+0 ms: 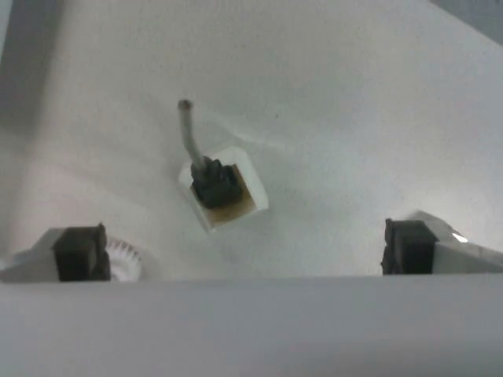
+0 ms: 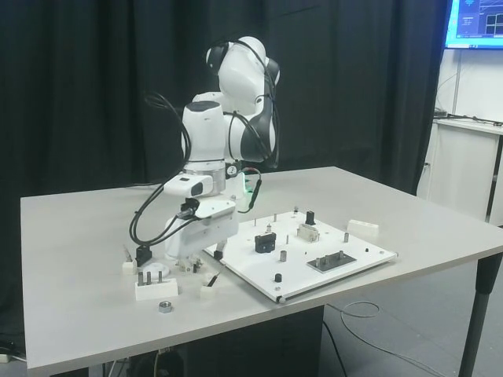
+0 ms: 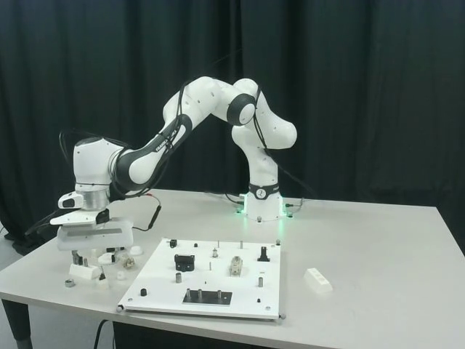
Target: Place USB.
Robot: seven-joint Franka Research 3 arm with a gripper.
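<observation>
In the wrist view a black USB plug (image 1: pixel 216 184) with a short grey cable stub stands upright in a small white holder block (image 1: pixel 250 174) on the grey table. My gripper (image 1: pixel 244 251) hangs above it, open, with its black fingertips (image 1: pixel 78 253) far apart and the plug offset from the line between them. Nothing is held. In the first room view the gripper (image 2: pixel 191 265) is low over the table left of the white board, and the holder with the plug (image 2: pixel 208 287) sits just in front of it. In the second room view the gripper (image 3: pixel 81 256) is at the table's left end.
A white board (image 2: pixel 346 271) with several black and grey fixtures lies right of the gripper. A white block with pegs (image 2: pixel 154 287), a nut (image 2: pixel 165 306) and a white gear (image 1: pixel 126 258) are close by. Another white block (image 2: pixel 362 228) lies at the far right.
</observation>
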